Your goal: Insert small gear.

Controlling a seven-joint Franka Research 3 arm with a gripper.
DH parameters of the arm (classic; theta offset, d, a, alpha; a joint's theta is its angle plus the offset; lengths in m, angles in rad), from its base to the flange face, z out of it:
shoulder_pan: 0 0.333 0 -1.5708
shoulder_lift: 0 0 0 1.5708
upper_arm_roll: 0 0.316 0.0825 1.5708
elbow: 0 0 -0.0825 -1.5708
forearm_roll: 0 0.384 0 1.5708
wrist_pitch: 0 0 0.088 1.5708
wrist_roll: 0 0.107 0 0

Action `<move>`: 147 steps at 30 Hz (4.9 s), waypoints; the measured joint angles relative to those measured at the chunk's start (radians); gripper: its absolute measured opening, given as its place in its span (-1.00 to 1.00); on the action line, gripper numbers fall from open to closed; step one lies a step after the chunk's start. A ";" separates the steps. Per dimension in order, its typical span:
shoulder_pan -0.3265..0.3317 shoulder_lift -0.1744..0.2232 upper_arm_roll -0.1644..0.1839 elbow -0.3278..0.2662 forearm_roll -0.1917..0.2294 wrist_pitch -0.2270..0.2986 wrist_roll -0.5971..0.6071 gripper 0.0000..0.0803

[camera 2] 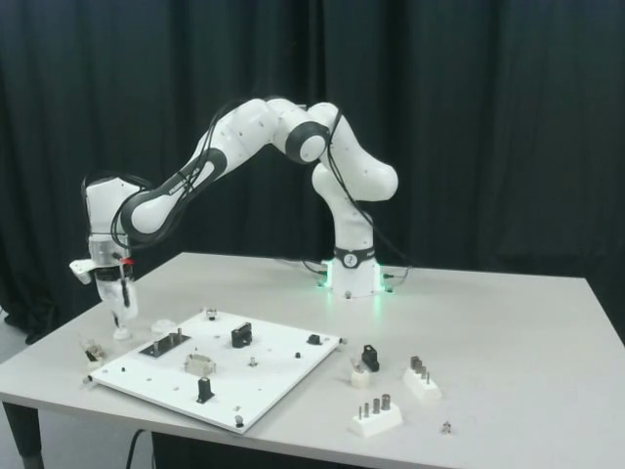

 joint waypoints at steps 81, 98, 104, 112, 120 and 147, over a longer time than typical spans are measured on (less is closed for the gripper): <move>0.226 -0.318 -0.014 -0.540 -0.078 0.315 -0.431 -0.50; 0.226 -0.312 0.010 -0.561 -0.071 0.368 -0.431 -0.50; 0.226 -0.311 0.014 -0.569 -0.070 0.383 -0.431 -0.50; 0.226 -0.311 0.017 -0.580 -0.069 0.400 -0.431 -0.50; 0.226 -0.311 0.018 -0.583 -0.069 0.402 -0.431 -0.50; 0.217 -0.312 0.018 -0.601 0.004 0.417 -0.527 -0.50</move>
